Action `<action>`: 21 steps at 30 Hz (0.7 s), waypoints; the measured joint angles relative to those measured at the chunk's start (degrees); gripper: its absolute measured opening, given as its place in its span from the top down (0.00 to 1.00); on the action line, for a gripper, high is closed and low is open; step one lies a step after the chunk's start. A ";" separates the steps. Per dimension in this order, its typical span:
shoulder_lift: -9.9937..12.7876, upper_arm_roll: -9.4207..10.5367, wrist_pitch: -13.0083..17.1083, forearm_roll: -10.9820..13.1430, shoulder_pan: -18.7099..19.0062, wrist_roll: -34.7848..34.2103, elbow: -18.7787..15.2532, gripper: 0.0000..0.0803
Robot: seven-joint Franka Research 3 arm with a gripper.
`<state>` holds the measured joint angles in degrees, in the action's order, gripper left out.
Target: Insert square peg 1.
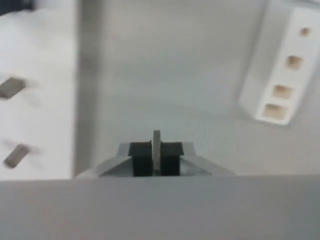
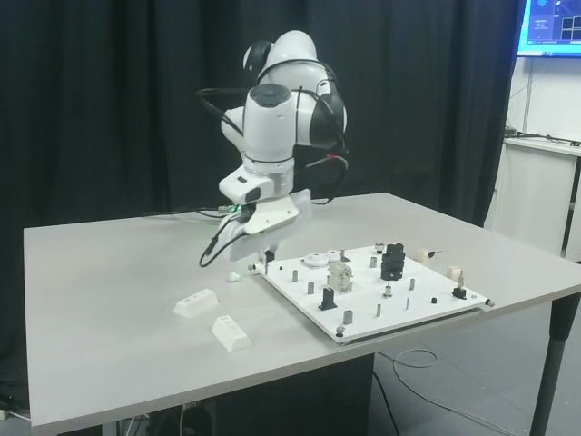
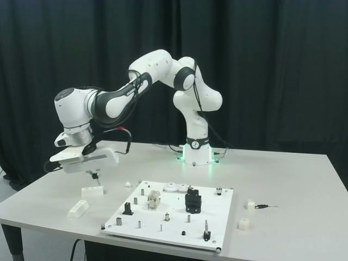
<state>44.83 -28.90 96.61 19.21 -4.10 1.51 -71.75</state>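
White arm (image 3: 136, 87) outstretched, hand (image 3: 95, 175) down

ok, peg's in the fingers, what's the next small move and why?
Probably carry it sideways toward the white block with square holes. The gripper is shut on a thin grey peg and hangs above bare table, with the block off to one side, not beneath it.

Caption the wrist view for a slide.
Gripper holds a thin grey peg above the grey table, white socket block nearby.
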 joint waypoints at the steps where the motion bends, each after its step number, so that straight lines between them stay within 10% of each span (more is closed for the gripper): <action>1: -0.56 -0.04 -0.27 -0.17 0.41 0.19 -0.68 0.96; 21: -14.56 0.08 2.54 -5.99 10.52 7.17 -17.49 0.96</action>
<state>30.27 -28.82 99.15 13.22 6.41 8.67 -89.24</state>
